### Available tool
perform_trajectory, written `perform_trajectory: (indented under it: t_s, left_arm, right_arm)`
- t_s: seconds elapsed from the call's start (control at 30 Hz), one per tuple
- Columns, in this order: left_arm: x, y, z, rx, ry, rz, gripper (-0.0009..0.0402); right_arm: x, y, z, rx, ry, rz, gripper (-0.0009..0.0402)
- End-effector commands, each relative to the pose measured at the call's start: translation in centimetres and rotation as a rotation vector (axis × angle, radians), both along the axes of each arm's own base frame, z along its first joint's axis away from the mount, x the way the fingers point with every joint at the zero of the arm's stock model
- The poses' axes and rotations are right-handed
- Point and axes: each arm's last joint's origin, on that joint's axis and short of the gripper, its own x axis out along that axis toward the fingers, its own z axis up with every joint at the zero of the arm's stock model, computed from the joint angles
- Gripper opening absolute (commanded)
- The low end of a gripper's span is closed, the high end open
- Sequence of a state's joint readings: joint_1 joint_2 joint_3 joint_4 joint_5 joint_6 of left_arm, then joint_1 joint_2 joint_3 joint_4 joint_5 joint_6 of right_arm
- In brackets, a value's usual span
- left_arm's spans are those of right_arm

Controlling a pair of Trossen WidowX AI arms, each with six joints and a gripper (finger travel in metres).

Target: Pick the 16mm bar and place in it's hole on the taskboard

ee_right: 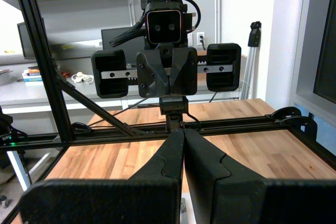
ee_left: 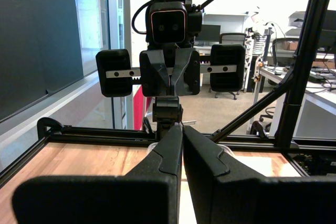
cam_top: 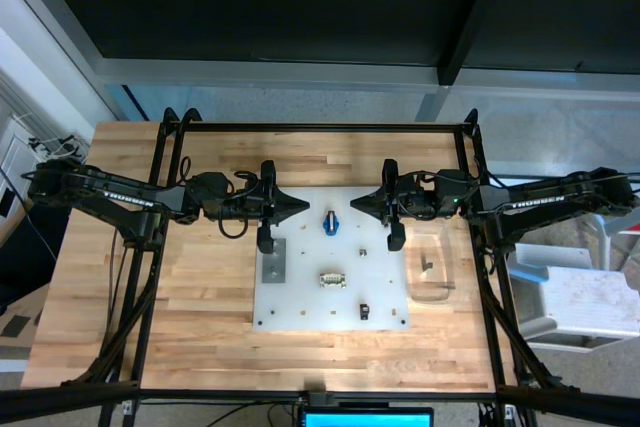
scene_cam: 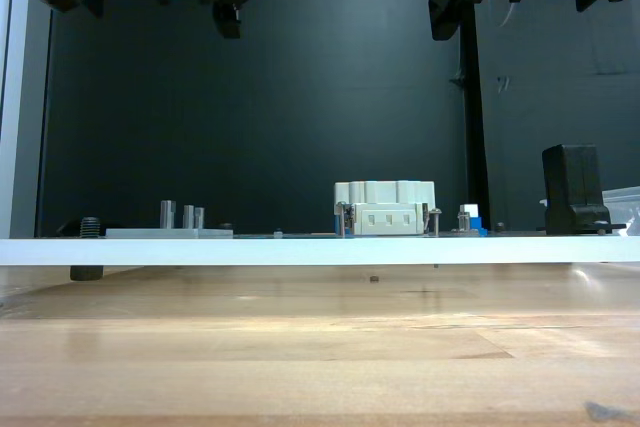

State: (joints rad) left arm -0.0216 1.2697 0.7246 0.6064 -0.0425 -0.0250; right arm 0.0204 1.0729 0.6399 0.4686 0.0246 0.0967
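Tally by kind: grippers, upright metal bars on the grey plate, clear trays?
Grippers: 2, left gripper and right gripper, both shut and empty, over the taskboard's far half.
Upright metal bars on the grey plate: 3; which is the 16mm bar, cannot tell.
Clear tray: 1.
Total: 6.

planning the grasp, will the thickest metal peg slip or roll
Upright peg looks solid metal: likely stiff, heavy. Smooth, round: may slip, or roll if laid down. Left gripper and right gripper hover shut over the board.
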Motion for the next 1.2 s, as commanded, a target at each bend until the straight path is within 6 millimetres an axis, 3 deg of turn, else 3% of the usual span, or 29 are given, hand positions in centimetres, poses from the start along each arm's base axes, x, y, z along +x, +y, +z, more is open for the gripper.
perform_trajectory:
  t_s: [0.03,0.53,0.67,1.2]
  left_arm:
    - [0.0,0.0,0.0,0.0,0.0,0.0,0.0]
    - [0.0,0.0,0.0,0.0,0.0,0.0,0.0]
    - [0.0,0.0,0.0,0.0,0.0,0.0,0.0]
    - [0.0,0.0,0.0,0.0,0.0,0.0,0.0]
  right_arm:
    - [0.0,0.0,-0.1,-0.001,0.007,0.0,0.0]
    - [0.0,0.0,-0.1,0.003,0.007,-0.001,0.0]
    - [0.1,0.0,0.7,0.057,0.001,-0.008,0.0]
    - [0.1,0.0,5.9,0.036,0.586,-0.02,0.0]
